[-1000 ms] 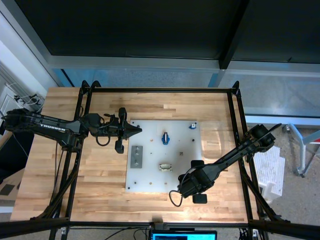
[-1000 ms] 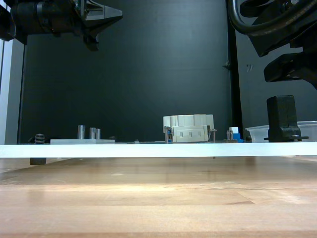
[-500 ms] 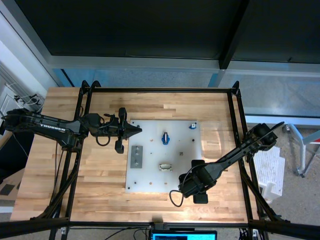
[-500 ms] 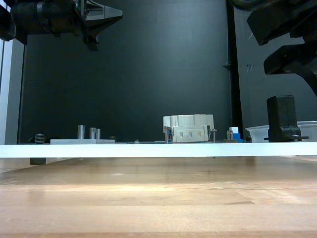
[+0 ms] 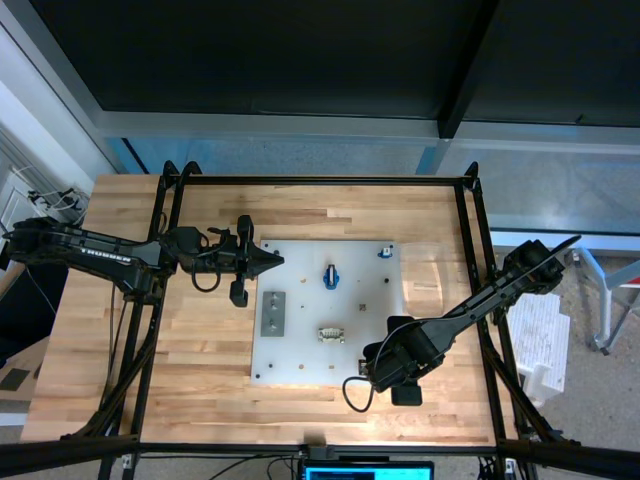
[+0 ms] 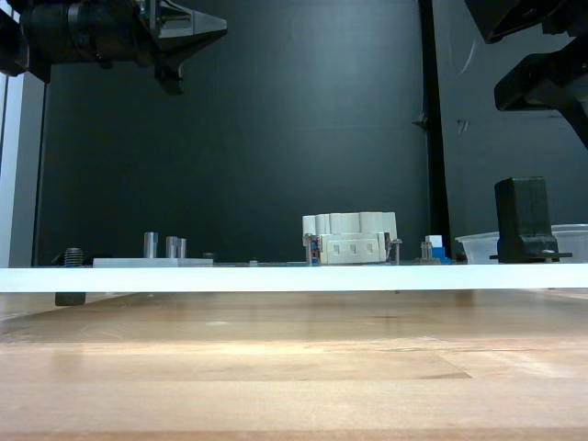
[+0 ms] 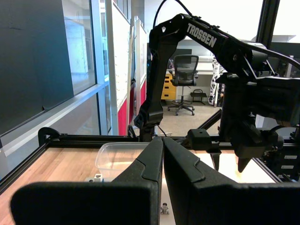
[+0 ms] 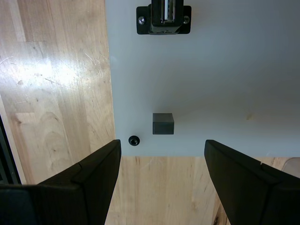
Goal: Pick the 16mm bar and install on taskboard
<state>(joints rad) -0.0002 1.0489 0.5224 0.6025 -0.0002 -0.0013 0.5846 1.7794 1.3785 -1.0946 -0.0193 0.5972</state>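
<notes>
We find the right gripper (image 8: 161, 143) above the near right corner of the taskboard (image 5: 300, 352), pointing down at it. Its 2 fingers (image 8: 93, 180) stand wide apart and grip nothing. In the right wrist view the 16mm bar (image 8: 163, 123) shows as a small dull-grey piece lying on the white plate, between the lines of the 2 fingers and below them, touching neither. A black screw head (image 8: 134, 139) sits just beside the bar, toward the board's edge. A black fitting (image 8: 164, 18) with 2 screws is mounted farther along the plate, well apart from the bar. In the high view the arm hides the bar.

We find the left gripper (image 5: 277, 259) in the air over the far left corner of the taskboard, lying level and pointing toward the board's middle. Its fingers are pressed together, with only a thin seam between them, and they carry nothing. In the low view it hangs well above the plate.

On the board we also read the grey 2-hole block (image 5: 272, 312) near the left edge, the beige connector (image 5: 331, 334) near the middle and the blue knob (image 5: 332, 276) beyond it. The board rests on the wooden table (image 5: 120, 340).
</notes>
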